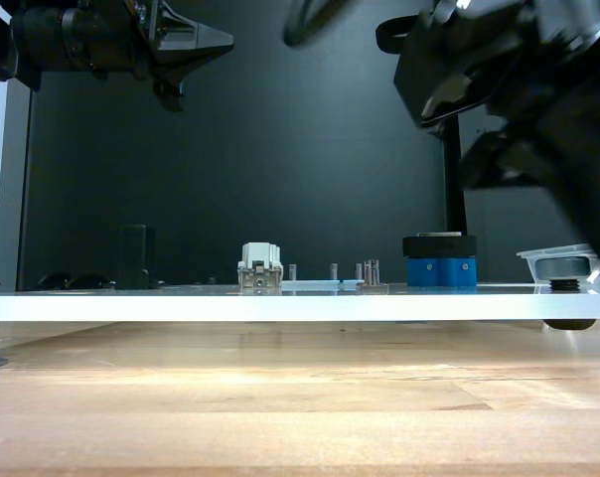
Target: Pick the M12 nut and place it on its threads and fasten
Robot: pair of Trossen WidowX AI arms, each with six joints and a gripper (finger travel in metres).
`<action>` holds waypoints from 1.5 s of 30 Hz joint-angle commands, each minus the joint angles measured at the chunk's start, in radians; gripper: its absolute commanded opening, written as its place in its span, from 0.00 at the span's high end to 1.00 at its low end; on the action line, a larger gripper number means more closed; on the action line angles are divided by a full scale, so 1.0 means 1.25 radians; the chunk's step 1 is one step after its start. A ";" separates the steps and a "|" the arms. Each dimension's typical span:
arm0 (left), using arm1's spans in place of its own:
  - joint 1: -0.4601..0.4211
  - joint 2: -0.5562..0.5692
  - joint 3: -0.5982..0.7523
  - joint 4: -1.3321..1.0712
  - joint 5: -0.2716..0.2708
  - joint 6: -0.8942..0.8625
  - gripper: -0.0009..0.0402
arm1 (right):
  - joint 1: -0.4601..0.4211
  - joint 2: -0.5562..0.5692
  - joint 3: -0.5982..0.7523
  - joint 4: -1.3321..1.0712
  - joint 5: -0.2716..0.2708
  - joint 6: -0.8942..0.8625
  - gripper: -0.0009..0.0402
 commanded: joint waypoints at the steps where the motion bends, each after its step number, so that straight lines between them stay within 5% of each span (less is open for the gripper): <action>1: 0.000 0.000 0.000 0.001 0.000 0.000 0.98 | 0.002 0.000 0.003 -0.019 -0.011 -0.014 0.98; 12: 0.000 0.000 0.000 0.001 0.000 0.000 0.98 | 0.002 -0.012 0.007 -0.058 0.166 -0.003 0.98; 17: 0.000 0.000 0.000 0.000 0.000 0.000 0.98 | 0.002 -0.012 0.007 -0.055 0.180 -0.001 0.98; 21: 0.000 0.000 0.000 0.000 0.000 0.000 0.98 | 0.002 -0.012 0.007 -0.050 0.144 -0.006 0.98; 24: 0.000 0.000 0.000 0.001 0.000 0.000 0.98 | 0.002 -0.012 0.006 -0.032 -0.010 -0.045 0.98; 26: 0.000 0.000 0.000 0.001 0.000 0.000 0.98 | 0.002 -0.012 0.005 -0.030 -0.062 -0.069 0.98; 28: 0.000 0.000 0.000 0.000 0.000 0.000 0.98 | 0.002 -0.012 0.005 -0.040 -0.038 -0.074 0.98; 36: 0.000 0.000 0.000 0.000 0.000 0.000 0.98 | 0.003 -0.015 0.005 -0.077 0.175 -0.019 0.98; 45: 0.000 0.000 0.000 0.001 0.000 0.000 0.98 | 0.003 -0.014 -0.005 -0.032 0.182 -0.013 0.98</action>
